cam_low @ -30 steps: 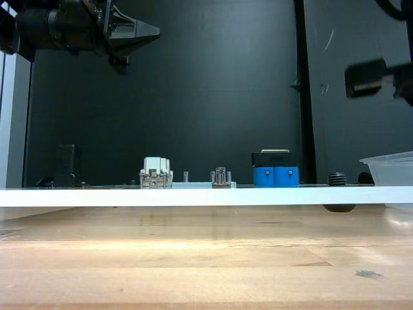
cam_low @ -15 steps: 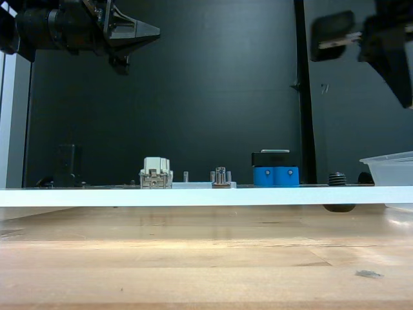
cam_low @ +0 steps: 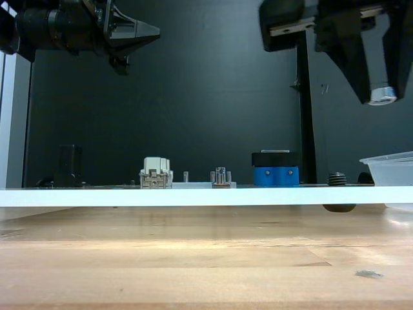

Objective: Pick the M12 fastener and fasten on the M12 threads

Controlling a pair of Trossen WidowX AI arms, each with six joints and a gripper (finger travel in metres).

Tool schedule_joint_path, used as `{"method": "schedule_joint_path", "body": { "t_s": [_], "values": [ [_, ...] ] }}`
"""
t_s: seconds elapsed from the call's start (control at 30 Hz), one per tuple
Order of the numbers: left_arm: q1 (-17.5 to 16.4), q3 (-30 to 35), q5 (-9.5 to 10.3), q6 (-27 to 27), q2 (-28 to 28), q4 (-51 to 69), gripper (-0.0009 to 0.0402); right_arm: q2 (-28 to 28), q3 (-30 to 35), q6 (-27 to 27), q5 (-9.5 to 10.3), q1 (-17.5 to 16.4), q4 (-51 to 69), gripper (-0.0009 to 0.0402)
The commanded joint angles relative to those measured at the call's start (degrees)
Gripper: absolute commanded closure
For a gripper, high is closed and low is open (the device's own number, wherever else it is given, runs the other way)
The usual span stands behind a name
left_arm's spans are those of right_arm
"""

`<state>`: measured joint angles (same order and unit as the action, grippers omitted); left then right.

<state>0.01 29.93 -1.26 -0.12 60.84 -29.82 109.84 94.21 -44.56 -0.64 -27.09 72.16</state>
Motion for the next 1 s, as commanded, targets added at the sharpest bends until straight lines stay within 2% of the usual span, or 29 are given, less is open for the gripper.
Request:
{"method": "schedule_joint_path", "body": {
  "t_s": [0.03, 0.27, 0.4, 1.0],
  "values": [
    [0.00, 0.02, 0.00, 0.02, 0.02, -0.04, 0.0393, 2.60, 3.26, -0.46, 0.07, -0.02, 0.55, 0.0364],
    [0.00, 0.02, 0.00, 0.02, 0.02, -0.04, 0.0393, 7.06, 7.56, -0.96, 0.04, -0.04, 0.20, 0.0364],
    [0.00, 0.02, 0.00, 0.02, 0.02, -0.02, 0.0393, 8.94, 9.22, -0.96, -0.90, 0.00, -0.17, 0.0364],
    [-0.02, 0.02, 0.00, 0.02, 0.02, -0.04, 0.0393, 12.55, 9.27, -0.96, -1.31, 0.09, -4.46, 0.0364]
  ]
}}
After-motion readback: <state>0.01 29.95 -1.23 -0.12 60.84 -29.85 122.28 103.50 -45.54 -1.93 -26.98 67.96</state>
